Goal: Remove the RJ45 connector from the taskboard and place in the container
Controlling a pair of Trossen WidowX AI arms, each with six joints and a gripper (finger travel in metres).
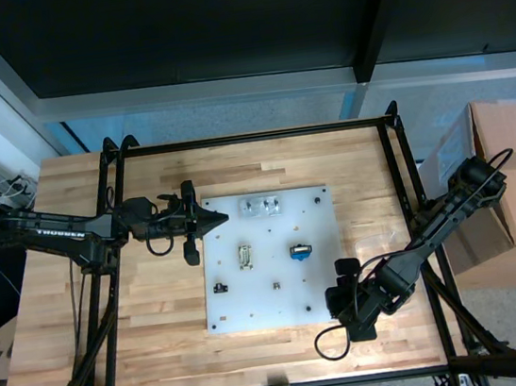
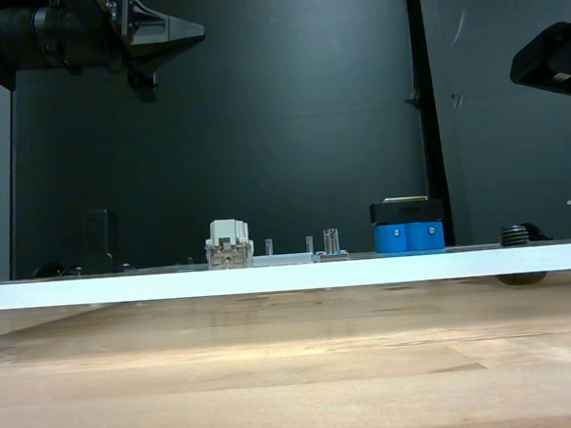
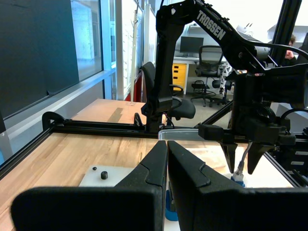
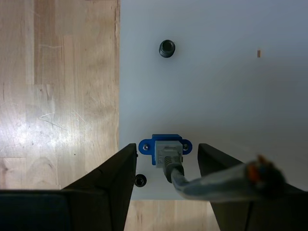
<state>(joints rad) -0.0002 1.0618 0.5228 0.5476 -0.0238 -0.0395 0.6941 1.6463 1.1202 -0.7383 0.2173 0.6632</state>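
Grasp stage: the right hand [image 4: 167, 150], released, straddled the seated plug [image 4: 169, 161], lower right of the high view; clenching seemed next. The left hand [image 1: 219, 219], clenched empty, hovered mid-left.

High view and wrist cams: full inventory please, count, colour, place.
RJ45 connector: 1, grey, in its blue seat at the taskboard's near right corner, between the right gripper's open fingers, untouched.
cable: 1, grey, trailing from the RJ45 connector.
table: 1, light wood.
taskboard: 1, white, middle of the table.
container: 1, clear, at the taskboard's far edge.
beige connector: 1, taskboard's middle, left.
blue fitting: 1, taskboard's middle.
cardboard box: 1, brown, beyond the table's right edge.
left gripper: 1, black, shut, empty, above the taskboard's far left edge.
right gripper: 1, black, open, above the near right corner, straddling the RJ45 connector.
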